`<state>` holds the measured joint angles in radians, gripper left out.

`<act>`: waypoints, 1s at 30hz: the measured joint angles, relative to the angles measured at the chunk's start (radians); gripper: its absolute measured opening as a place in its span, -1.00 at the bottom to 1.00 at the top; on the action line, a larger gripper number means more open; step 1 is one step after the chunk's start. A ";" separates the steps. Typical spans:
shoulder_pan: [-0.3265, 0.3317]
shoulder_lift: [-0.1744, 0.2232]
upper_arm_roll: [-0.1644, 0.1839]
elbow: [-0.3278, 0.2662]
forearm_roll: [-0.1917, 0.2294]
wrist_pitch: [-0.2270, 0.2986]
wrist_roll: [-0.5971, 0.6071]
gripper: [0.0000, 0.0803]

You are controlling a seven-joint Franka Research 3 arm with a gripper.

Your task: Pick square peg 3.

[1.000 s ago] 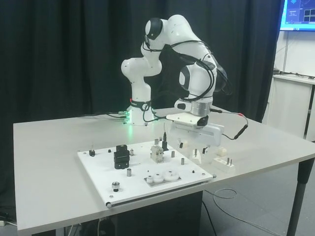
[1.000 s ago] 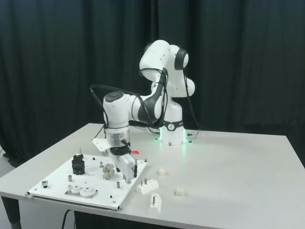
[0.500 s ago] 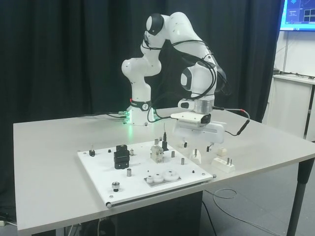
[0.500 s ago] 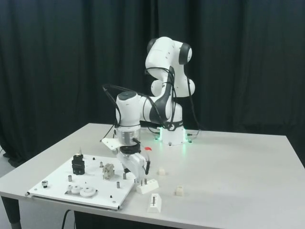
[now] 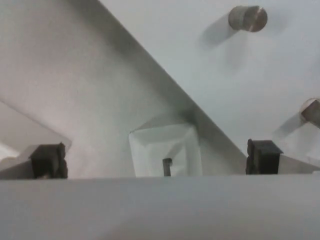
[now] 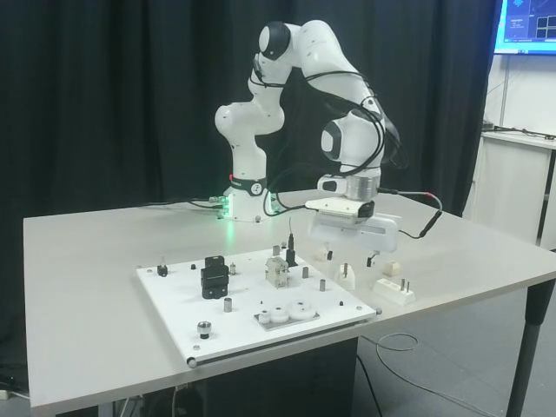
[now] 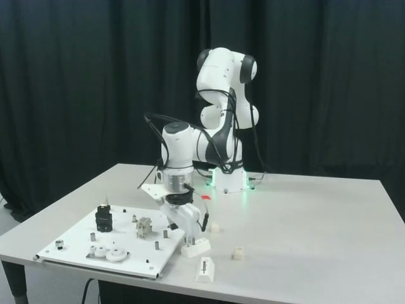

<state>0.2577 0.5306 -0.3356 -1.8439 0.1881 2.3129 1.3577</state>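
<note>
In the wrist view a small grey square peg (image 5: 167,166) stands in a white holder block (image 5: 165,147) on the grey table, close against the edge of the white board (image 5: 235,80). My gripper (image 5: 156,159) hangs above it and is open. One black fingertip (image 5: 48,161) shows on each side of the block, and neither touches it. From the room the gripper (image 6: 348,256) hovers over the holder block (image 6: 346,276) just off the board's right edge. The second room view shows the same gripper (image 7: 188,227) over a block (image 7: 195,247).
The white board (image 6: 252,323) carries a black fixture (image 6: 214,276), white gears (image 6: 287,314) and several upright grey pegs (image 5: 247,17). More white blocks (image 6: 393,289) (image 7: 204,270) (image 7: 238,253) lie on the table beside it. The table's front edge is near.
The arm has swung away from the board's parts toward the blocks beside the board. The gripper now hangs over the holder block.
</note>
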 joint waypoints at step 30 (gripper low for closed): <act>0.065 -0.063 0.003 -0.220 0.000 0.218 0.001 0.99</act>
<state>0.3227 0.4673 -0.3324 -2.0643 0.1879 2.5309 1.3582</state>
